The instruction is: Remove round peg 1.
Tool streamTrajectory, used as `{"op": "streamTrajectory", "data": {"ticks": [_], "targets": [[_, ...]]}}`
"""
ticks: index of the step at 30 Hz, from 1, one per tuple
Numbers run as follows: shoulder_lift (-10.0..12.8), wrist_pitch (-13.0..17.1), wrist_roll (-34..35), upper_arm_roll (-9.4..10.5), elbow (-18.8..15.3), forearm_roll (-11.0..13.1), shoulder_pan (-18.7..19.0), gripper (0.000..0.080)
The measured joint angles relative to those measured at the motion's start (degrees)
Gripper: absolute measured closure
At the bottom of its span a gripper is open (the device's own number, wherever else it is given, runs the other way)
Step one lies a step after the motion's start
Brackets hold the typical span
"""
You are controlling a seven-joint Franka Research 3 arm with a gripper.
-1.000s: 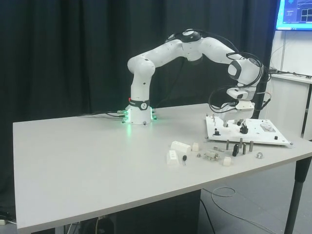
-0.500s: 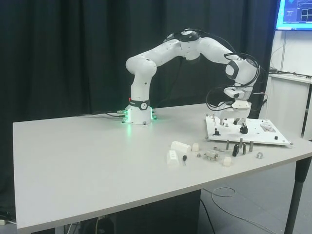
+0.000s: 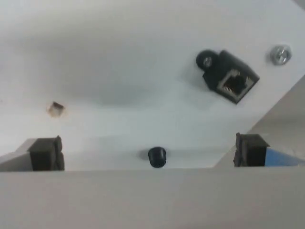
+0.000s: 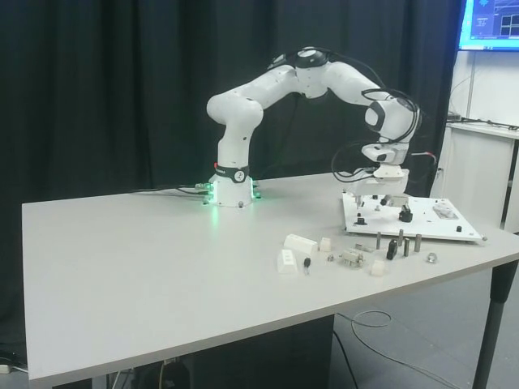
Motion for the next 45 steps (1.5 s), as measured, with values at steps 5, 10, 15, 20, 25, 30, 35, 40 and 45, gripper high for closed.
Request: {"op": "streamTrajectory", "data": {"ticks": [5,10,15,20,25,30,35,40,45], "targets": [[0.0,1.1,0.0,-0.59,-2.9,1.7,2.7,0.0003],[0.0,2.0,0.0,-0.98,-5.3,3.2,5.3,0.0003],[0.0,3.2,0.0,-1.43,-7.2,4.5,7.9,0.0003],[0.0,4.5,0.0,-1.72,-9.1,6.2,10.3,0.0003],[0.0,6.2,1.5,-2.02,-11.0,7.7,12.6,0.0003],[0.0,8.1,2.7,-2.08,-12.8,9.0,14.9,0.0003],[0.0,9.7,3.6,-2.07,-14.2,9.9,16.8,0.0003],[0.0,10.9,3.8,-2.03,-15.2,10.5,18.2,0.0003],[0.0,11.4,4.4,-1.88,-15.6,10.8,19.0,0.0003]]}}
